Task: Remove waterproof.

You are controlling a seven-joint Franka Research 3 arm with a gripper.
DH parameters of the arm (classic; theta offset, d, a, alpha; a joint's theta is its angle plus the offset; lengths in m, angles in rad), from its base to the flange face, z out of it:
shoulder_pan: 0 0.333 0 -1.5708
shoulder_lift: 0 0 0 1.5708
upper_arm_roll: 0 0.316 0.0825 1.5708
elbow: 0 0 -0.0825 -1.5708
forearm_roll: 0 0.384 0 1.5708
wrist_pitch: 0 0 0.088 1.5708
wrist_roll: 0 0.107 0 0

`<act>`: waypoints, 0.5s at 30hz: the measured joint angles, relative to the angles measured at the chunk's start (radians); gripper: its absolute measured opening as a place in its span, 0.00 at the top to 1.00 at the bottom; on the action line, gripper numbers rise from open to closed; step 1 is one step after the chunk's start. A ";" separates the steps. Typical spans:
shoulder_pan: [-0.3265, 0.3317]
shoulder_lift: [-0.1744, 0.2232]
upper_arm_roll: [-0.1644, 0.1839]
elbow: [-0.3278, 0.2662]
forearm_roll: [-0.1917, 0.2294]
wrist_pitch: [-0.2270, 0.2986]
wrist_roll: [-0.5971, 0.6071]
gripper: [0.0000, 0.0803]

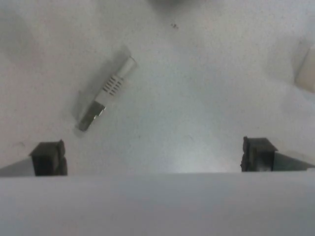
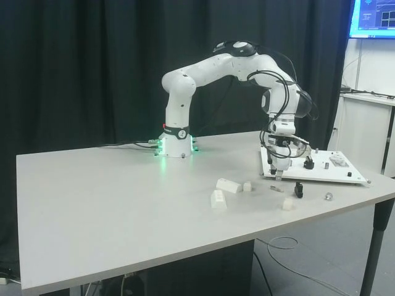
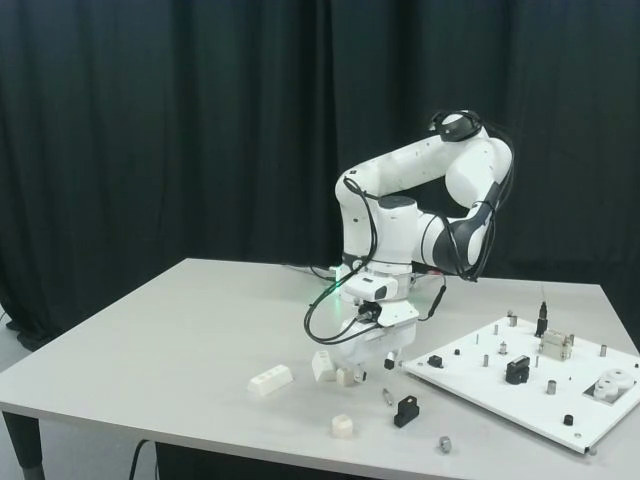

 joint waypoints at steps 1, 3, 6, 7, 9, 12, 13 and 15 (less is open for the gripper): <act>-0.001 0.000 0.000 0.000 0.000 0.000 0.000 0.06; -0.002 0.000 -0.001 0.001 0.000 0.000 -0.001 0.06; -0.004 0.000 -0.001 0.002 0.000 0.000 -0.002 0.01; -0.004 0.000 -0.001 0.002 0.000 0.000 -0.002 0.01; -0.005 0.000 -0.001 0.002 0.000 0.000 -0.003 0.01; -0.007 0.000 -0.001 0.003 0.000 0.000 -0.003 0.00; -0.007 0.000 -0.001 0.003 0.000 0.000 -0.003 0.00; -0.007 0.000 -0.001 0.004 0.000 0.000 -0.003 0.00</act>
